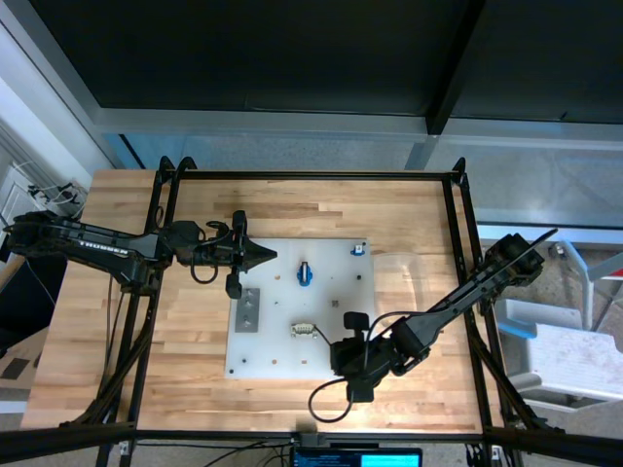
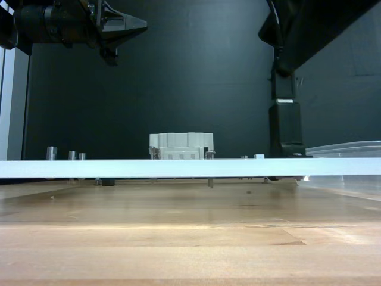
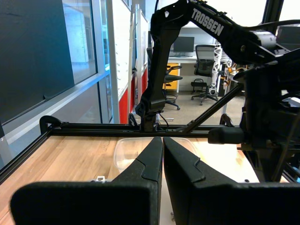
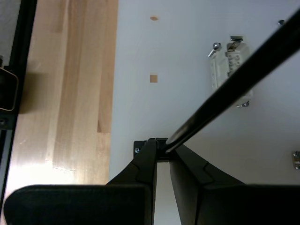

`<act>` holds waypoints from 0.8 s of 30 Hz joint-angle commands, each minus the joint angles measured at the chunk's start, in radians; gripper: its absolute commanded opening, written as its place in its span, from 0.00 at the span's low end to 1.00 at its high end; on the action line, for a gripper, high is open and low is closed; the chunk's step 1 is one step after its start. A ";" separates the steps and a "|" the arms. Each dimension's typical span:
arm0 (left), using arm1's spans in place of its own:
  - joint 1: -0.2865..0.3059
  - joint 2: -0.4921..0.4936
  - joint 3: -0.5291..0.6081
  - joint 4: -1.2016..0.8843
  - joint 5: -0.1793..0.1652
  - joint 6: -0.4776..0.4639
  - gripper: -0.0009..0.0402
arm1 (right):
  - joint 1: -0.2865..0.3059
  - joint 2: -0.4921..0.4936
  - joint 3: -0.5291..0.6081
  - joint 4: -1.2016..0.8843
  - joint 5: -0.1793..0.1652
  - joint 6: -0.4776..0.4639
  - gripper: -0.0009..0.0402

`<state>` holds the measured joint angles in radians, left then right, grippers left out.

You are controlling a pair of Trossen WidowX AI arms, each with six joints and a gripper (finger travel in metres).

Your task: Remove the USB connector from the USB hub and place in the container

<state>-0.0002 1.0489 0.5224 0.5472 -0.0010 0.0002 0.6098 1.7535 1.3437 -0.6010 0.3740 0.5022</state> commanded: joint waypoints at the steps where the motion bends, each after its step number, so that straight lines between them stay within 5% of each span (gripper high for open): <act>1: 0.000 0.000 0.000 0.000 0.000 0.000 0.02 | 0.006 -0.027 -0.043 0.056 0.023 0.020 0.02; 13: 0.000 0.000 0.000 0.004 0.000 0.000 0.02 | 0.017 -0.047 -0.089 0.113 0.035 0.036 0.02; 24: 0.000 0.000 0.000 0.000 0.000 0.000 0.02 | 0.019 -0.099 -0.084 0.079 -0.010 0.047 0.02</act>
